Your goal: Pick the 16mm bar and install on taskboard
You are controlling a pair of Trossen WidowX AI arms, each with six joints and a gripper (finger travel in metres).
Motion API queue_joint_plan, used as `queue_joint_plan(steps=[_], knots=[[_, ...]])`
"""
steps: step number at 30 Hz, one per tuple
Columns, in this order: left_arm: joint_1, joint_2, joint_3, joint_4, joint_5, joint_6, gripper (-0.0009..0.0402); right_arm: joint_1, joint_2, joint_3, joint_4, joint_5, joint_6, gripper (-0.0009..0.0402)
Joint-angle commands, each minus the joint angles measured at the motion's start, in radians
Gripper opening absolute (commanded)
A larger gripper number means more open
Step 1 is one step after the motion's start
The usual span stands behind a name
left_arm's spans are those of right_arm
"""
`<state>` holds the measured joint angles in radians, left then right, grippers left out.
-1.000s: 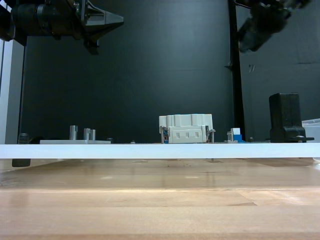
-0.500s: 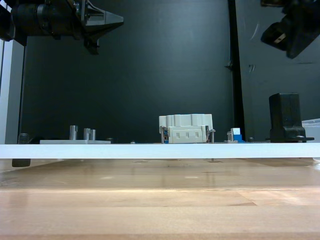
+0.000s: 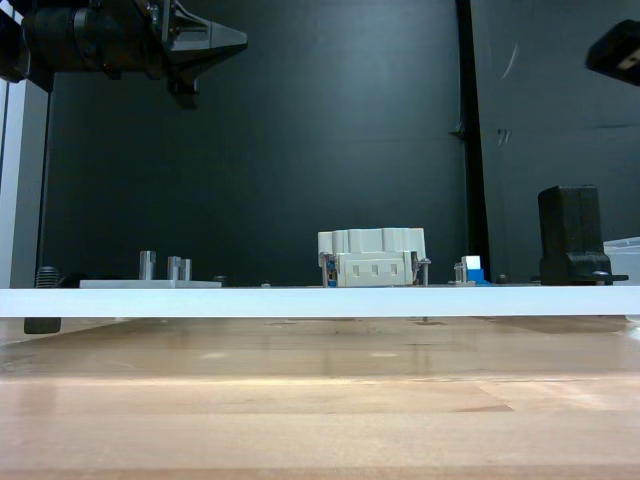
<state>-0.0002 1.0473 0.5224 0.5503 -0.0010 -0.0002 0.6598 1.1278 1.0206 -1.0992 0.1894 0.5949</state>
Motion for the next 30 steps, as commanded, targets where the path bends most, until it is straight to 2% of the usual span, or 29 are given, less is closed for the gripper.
queue_joint_plan(steps=[1,3,5,11,18,23,30], knots=[[0.0,0.0,0.0,0.0,0.0,0.0,0.0,0.05,0.024,-0.002,-0.019,-0.008,0.029,0.0],[0.0,0.0,0.0,0.0,0.0,0.0,0.0,0.069,0.04,-0.002,-0.018,-0.01,0.041,0.0],[0.0,0.0,0.0,0.0,0.0,0.0,0.0,0.082,0.053,-0.002,-0.018,-0.029,0.06,0.0],[0.0,0.0,0.0,0.0,0.0,0.0,0.0,0.092,0.096,-0.004,-0.019,-0.059,0.113,0.0],[0.0,0.0,0.0,0.0,0.0,0.0,0.0,0.093,0.136,-0.005,-0.019,-0.059,0.127,0.0002],[0.0,0.0,0.0,0.0,0.0,0.0,0.0,0.093,0.138,-0.011,-0.02,-0.051,0.154,0.0028],[0.0,0.0,0.0,0.0,0.0,0.0,0.0,0.096,0.138,-0.048,-0.018,-0.052,0.18,0.009]])
